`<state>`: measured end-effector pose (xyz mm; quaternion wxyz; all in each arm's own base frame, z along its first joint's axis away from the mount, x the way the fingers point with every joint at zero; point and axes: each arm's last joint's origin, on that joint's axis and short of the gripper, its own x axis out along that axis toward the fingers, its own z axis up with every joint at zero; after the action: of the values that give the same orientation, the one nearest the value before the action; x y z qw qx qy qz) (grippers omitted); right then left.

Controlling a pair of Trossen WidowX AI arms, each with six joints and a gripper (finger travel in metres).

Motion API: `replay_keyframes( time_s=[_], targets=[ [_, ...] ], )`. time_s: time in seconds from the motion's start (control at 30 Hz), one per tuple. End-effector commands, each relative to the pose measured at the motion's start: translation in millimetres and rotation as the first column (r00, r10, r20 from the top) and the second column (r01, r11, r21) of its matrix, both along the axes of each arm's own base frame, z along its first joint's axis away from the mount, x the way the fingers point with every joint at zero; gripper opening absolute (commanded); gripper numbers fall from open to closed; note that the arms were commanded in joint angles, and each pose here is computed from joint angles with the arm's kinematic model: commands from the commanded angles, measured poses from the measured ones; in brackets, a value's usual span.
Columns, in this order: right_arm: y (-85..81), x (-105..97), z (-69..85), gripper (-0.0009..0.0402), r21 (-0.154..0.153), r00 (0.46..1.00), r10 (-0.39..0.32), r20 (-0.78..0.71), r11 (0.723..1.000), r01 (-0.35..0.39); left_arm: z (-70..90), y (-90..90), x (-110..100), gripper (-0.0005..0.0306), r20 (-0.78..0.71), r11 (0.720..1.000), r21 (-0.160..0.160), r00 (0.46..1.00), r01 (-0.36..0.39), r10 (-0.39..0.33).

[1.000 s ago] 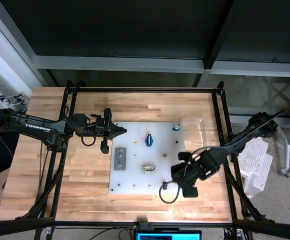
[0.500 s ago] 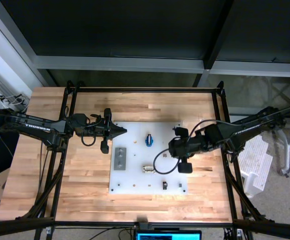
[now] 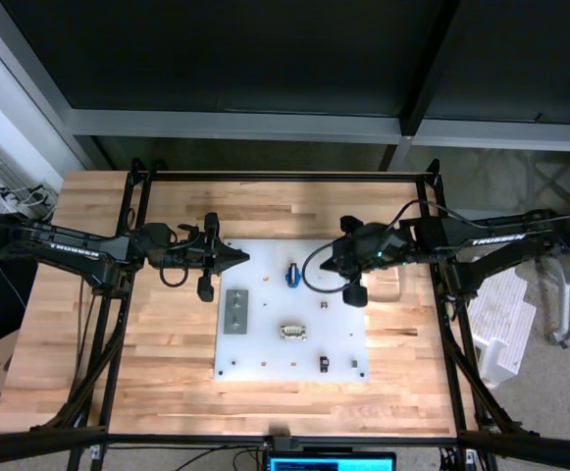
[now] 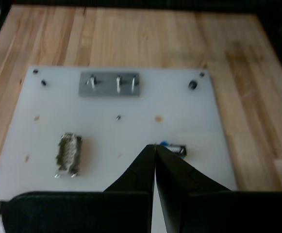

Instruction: Pick the 16mm bar and install on taskboard

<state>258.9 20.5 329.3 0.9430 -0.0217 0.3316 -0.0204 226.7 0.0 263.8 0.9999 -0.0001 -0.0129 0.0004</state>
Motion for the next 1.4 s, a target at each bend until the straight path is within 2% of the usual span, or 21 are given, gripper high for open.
replay_keyframes(
  time_s=[0.03,0.13,0.27,0.43,0.6,0.73,1.4],
  targets=[
    [-6.8,-3.1,-3.0,0.0000,0.010,0.997,-0.001,0.082,1.000,0.000,0.1,0.0,0.1,0.0000,0.000,1.000,0.000,1.000,0.000,0.000],
    [-13.5,-6.6,-7.7,0.0000,0.010,0.990,-0.018,0.140,1.000,0.017,0.1,0.0,0.1,0.0000,0.000,1.000,0.000,1.000,0.000,0.000],
    [-20.0,-10.7,-13.4,0.0000,0.029,0.978,-0.006,0.206,1.000,0.000,0.1,0.0,0.1,0.0000,0.000,1.000,0.000,1.000,0.000,0.000],
    [-22.4,-13.4,-18.1,0.0000,0.026,0.946,-0.016,0.323,1.000,0.008,0.1,0.1,0.1,0.0000,0.000,1.000,0.000,1.000,0.000,0.000],
    [-26.3,-12.7,-21.9,0.0000,0.026,0.927,-0.030,0.375,0.999,0.022,0.1,0.0,0.0,0.0000,0.000,1.000,0.000,1.000,0.000,0.000],
    [-26.0,-11.3,-23.6,0.0000,0.033,0.901,-0.009,0.434,0.999,-0.005,0.1,0.0,0.1,0.0000,0.000,1.000,0.000,1.000,0.000,0.000],
    [-26.1,-13.3,-43.7,0.0000,0.032,0.816,-0.012,0.578,0.999,-0.008,0.1,0.0,0.1,0.0000,0.000,1.000,0.000,1.000,0.000,0.000]
  ],
)
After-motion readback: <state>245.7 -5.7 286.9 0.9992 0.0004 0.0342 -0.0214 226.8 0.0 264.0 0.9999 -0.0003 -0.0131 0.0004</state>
